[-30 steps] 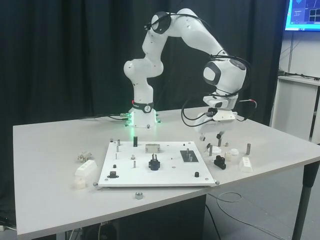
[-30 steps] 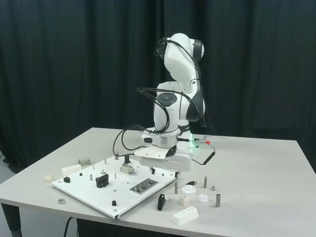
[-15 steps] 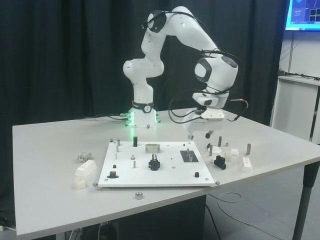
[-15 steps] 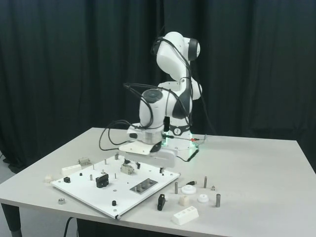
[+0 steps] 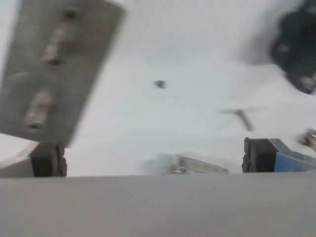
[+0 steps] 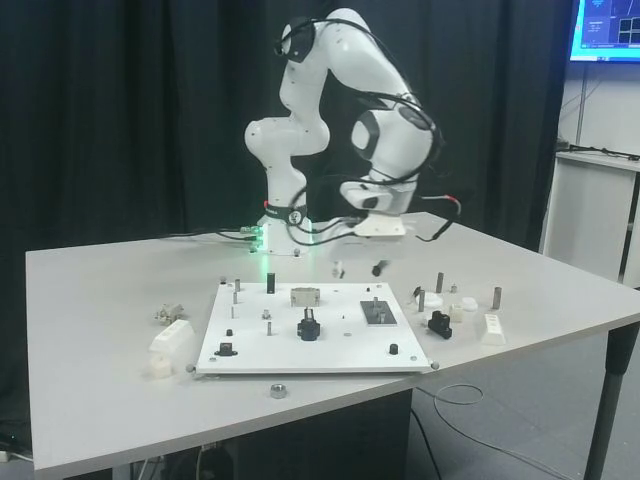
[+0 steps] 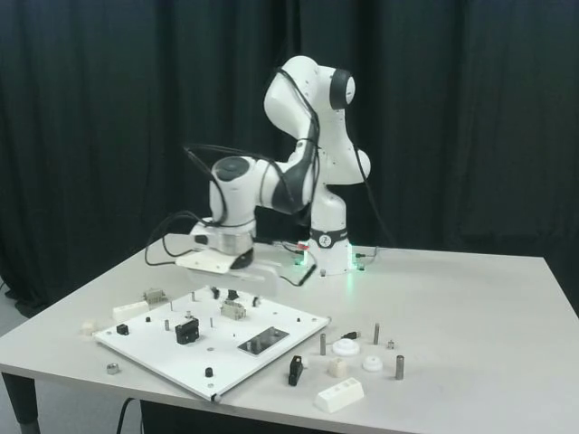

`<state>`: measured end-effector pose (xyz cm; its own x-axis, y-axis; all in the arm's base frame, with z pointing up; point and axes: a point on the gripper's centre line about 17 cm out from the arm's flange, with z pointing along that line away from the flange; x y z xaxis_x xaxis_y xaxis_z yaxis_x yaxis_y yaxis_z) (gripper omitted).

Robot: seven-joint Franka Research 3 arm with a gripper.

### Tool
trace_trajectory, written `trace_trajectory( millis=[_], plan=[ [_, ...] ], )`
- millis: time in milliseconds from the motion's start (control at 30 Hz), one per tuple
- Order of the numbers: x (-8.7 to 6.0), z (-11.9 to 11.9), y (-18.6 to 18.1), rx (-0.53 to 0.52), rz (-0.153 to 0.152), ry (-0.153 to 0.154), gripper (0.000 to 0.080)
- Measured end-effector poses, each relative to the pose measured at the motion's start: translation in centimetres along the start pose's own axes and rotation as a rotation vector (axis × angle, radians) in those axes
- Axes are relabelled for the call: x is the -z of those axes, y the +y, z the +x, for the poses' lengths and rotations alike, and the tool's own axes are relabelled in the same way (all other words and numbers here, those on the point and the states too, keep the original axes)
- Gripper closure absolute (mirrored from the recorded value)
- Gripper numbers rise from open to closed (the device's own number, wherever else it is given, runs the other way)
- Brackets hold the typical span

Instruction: Remove round peg 1.

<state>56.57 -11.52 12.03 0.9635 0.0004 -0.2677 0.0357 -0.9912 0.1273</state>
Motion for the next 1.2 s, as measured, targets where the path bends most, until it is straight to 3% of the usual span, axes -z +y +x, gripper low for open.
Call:
trace_trajectory(
  millis=[367,733,1000,1200],
  plan=[
    [-0.4,-1.9,8.1,-0.071,-0.007,-0.004,0.0003],
    [-1.8,-4.0,16.0,-0.117,-0.012,0.026,0.0003],
    [-3.3,-5.0,19.3,-0.159,0.024,0.077,0.0003],
    [-4.6,-5.4,20.5,-0.202,0.069,0.119,0.0003]
  ],
)
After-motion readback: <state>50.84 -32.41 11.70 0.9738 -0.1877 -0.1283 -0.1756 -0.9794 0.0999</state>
